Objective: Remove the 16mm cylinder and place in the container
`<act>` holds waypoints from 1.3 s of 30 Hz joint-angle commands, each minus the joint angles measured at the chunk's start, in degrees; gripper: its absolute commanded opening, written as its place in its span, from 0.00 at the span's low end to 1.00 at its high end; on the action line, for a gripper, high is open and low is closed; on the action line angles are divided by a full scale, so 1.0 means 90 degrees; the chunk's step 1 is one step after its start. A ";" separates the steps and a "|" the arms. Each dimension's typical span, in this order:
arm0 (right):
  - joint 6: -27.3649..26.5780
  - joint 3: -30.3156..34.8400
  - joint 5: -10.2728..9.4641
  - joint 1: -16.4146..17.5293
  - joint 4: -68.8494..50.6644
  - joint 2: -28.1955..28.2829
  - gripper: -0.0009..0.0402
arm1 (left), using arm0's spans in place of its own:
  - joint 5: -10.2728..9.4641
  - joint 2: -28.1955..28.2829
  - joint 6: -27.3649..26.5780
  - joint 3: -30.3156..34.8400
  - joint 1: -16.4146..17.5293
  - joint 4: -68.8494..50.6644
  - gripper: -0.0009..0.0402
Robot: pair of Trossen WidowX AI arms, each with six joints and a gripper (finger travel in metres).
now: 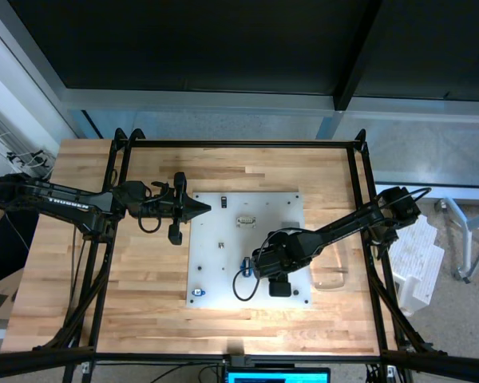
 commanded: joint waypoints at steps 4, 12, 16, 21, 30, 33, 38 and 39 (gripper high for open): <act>-0.0019 -0.0027 0.0005 0.0012 0.0085 -0.0015 0.38 | 0.0002 0.0000 0.0000 0.0000 0.0002 0.0002 0.02; -0.0114 -0.0029 0.0005 0.0017 0.0206 -0.0015 0.26 | 0.0000 0.0000 0.0002 0.0000 0.0000 0.0002 0.02; -0.0112 -0.0029 0.0121 0.0019 0.0199 -0.0029 0.18 | 0.0002 0.0000 0.0000 0.0000 0.0000 0.0002 0.02; -0.0129 -0.0029 0.0165 0.0024 0.0129 -0.0117 0.07 | 0.0002 0.0000 0.0002 0.0000 0.0002 0.0005 0.02; -0.0165 -0.0027 0.0163 0.0022 -0.0053 -0.0430 0.03 | 0.0002 0.0000 0.0000 0.0000 0.0000 0.0005 0.02; -0.0160 -0.0027 0.0163 0.0022 -0.0146 -0.0658 0.02 | 0.0002 0.0000 0.0002 0.0000 0.0000 0.0002 0.02; -0.0160 -0.0027 0.0163 0.0019 -0.0291 -0.1132 0.02 | 0.0002 0.0000 0.0000 0.0000 0.0002 0.0002 0.02; -0.0160 -0.0027 0.0163 0.0017 -0.0333 -0.1234 0.02 | 0.0002 0.0000 0.0002 0.0000 0.0000 0.0000 0.02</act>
